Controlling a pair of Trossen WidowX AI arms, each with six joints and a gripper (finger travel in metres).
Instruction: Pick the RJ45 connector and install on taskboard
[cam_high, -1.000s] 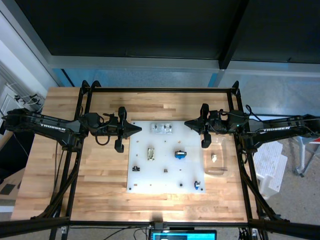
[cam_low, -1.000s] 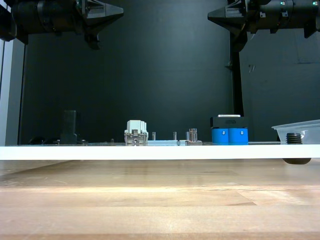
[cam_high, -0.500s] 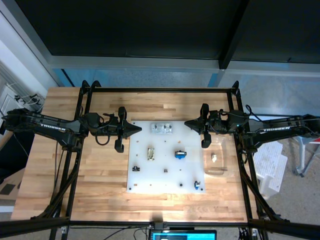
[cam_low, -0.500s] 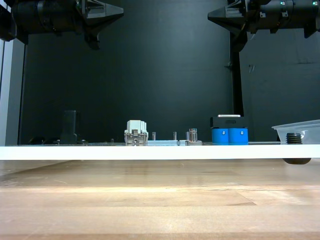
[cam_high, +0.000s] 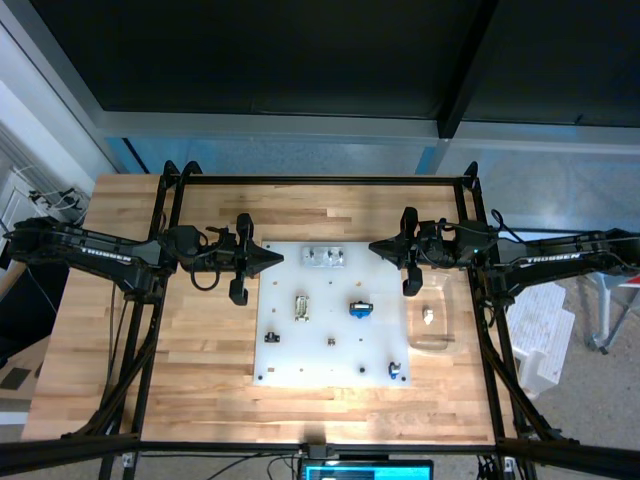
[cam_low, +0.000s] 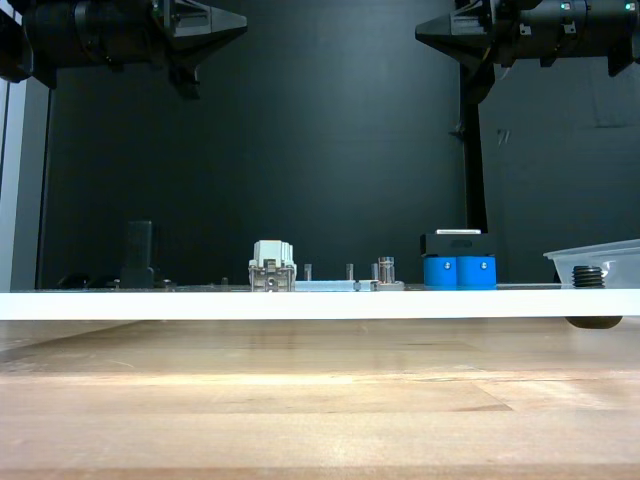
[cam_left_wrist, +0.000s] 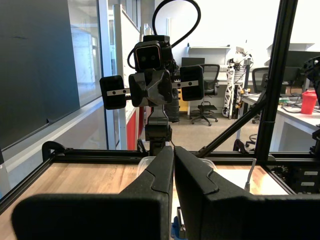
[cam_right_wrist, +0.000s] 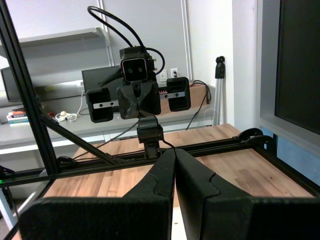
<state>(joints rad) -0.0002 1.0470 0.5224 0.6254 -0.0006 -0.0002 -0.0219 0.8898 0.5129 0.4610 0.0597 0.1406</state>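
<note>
Nothing moved since earlier frames. Left gripper (cam_high: 278, 259) and right gripper (cam_high: 374, 247) parked high over board (cam_high: 290, 360) far corners, fingers pressed together, empty. Block (cam_high: 428, 316) in tray (cam_high: 443, 343) bare, no cable. Jack (cam_high: 397, 371) top looks darkish: connector probably seated, task likely done, cannot tell surely.

A pale wooden table (cam_high: 180, 350) carries everything, with a black frame (cam_high: 320, 181) standing along its far and side edges. Flat on the wood lies the white task board (cam_high: 300, 362), roughly central, and just beside its right edge sits a clear tray (cam_high: 446, 330) on the table too. The left gripper (cam_high: 280, 259) and the right gripper (cam_high: 372, 247) touch neither, hanging above the board's far corners, each with its fingers pressed together.
</note>
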